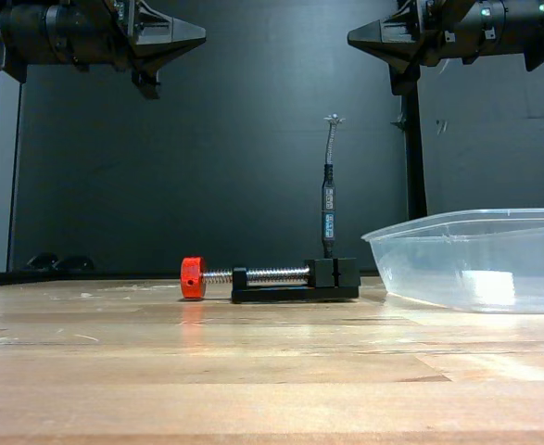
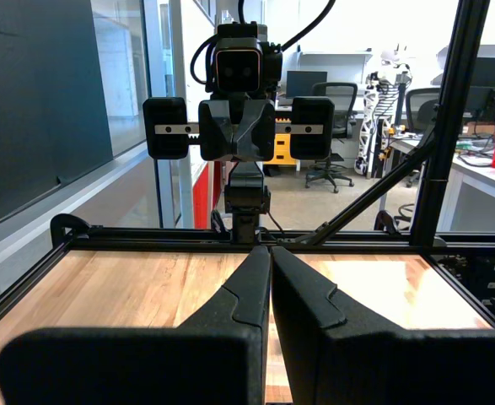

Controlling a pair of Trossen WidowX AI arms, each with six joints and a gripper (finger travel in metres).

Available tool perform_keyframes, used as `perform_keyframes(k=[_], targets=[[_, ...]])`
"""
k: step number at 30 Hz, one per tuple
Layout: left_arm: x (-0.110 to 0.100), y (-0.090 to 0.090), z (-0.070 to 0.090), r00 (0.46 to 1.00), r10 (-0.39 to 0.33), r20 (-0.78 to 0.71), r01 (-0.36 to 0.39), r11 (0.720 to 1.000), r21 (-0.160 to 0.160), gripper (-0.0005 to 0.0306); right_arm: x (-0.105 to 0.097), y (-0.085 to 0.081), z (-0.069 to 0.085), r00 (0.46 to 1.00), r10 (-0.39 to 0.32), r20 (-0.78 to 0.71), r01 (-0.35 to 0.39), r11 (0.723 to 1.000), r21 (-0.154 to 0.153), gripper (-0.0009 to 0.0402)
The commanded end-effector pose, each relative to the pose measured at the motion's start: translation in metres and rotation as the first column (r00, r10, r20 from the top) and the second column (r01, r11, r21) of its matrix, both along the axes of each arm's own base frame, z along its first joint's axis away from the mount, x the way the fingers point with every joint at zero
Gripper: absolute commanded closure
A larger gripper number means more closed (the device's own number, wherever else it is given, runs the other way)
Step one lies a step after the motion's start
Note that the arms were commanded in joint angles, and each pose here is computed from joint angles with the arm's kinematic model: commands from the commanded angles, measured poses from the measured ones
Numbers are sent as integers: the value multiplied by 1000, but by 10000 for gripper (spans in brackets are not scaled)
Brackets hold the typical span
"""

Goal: Remove the USB-C connector from taskboard and place in the container

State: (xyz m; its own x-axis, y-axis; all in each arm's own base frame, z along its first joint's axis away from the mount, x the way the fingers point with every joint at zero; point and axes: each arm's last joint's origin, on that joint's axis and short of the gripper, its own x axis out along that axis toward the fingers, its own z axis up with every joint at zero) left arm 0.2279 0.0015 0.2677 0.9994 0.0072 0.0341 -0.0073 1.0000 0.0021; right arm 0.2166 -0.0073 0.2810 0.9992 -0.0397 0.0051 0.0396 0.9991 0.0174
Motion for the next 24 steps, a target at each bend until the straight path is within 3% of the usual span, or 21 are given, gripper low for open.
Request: perform_keyframes(k=[1, 10, 24], targets=[[0, 0, 0, 1000, 0, 0, 0, 1000, 0, 300, 1, 0, 2, 997, 1, -76, -1, 1000, 1, 393], [0, 0, 0, 1000, 0, 0, 0, 1000, 0, 300, -2, 2, 10, 926, 18, -378, -13, 1000, 16, 393], [0, 0, 0, 1000, 0, 0, 0, 1000, 0, 300, 26, 19, 21, 706, 67, -705, -71, 997, 23, 393]])
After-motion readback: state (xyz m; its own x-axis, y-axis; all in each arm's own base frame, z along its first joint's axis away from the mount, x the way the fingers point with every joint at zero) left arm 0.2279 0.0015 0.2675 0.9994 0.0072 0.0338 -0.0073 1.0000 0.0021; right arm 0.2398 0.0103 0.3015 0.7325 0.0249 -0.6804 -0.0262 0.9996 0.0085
